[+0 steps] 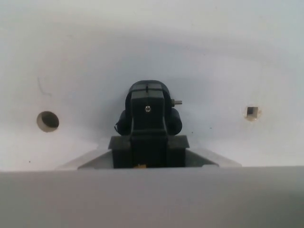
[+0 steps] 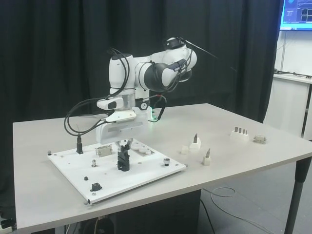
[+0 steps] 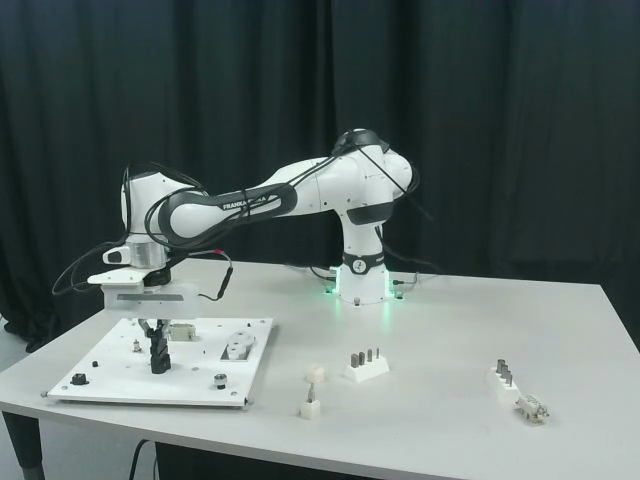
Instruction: Insert D-SUB.
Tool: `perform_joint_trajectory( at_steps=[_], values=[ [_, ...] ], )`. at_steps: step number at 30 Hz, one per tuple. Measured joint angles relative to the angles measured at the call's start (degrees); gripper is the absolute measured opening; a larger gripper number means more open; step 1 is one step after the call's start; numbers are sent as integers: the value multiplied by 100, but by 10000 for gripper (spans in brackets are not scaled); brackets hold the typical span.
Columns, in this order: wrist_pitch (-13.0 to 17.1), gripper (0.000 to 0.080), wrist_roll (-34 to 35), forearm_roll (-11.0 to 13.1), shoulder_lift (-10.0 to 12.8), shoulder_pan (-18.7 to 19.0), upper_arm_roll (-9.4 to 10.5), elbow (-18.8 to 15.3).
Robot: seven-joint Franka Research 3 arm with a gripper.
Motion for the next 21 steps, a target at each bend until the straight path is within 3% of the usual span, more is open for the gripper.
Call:
perform_joint_trajectory(
  at_steps=[5,6,11,12,20,21],
  values=[
    [0,147,1,-3,0,28,-8,0],
    [0,359,2,-4,0,33,-13,1],
    [-3,359,27,-23,-1,61,-60,1],
    [-4,692,35,-30,-1,67,-70,1],
    [-53,692,123,-97,-1,116,-175,1],
    [-61,794,128,-106,-1,122,-190,1]
  ],
)
